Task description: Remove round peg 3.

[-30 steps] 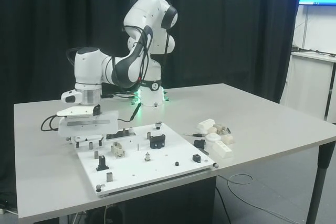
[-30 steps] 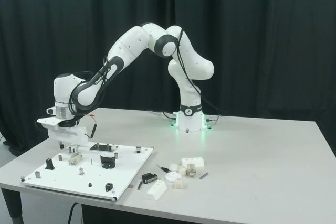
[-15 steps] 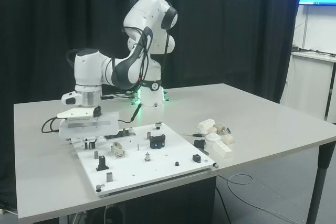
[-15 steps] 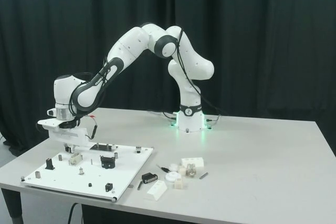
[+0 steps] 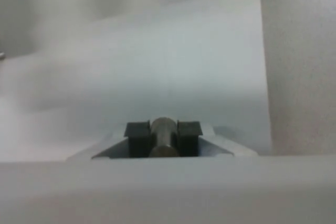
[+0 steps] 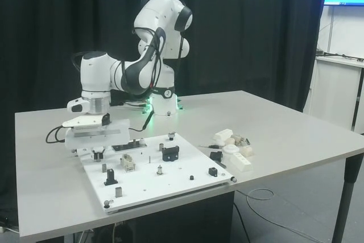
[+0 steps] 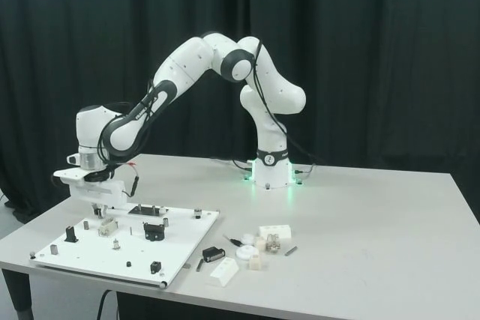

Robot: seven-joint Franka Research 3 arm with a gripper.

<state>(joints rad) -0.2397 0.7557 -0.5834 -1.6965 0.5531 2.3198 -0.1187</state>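
**Peg gripped, just clear of the board**

The short grey metal round peg [image 5: 164, 136] sits upright between the two black finger pads [image 5: 137, 136] of the white arm's gripper [image 6: 98, 155], which is closed on its shank. It hangs just above the far left corner of the white square assembly board [image 6: 170, 183], seen from the first room view; whether its tip has fully left its hole cannot be told.

Judging by its look, the peg is a stiff, smooth, light cylinder: it will not bend or break, but it could slip or tip if held only at the end. The sides of the shank are the right place to hold it, and a straight vertical pull should avoid jamming.

Other small black and grey fixtures [image 6: 170, 153] stand nearer the board's middle, well apart from the peg. Loose white blocks [image 6: 233, 149] lie on the grey table [image 6: 296, 129] beyond the board's right edge.
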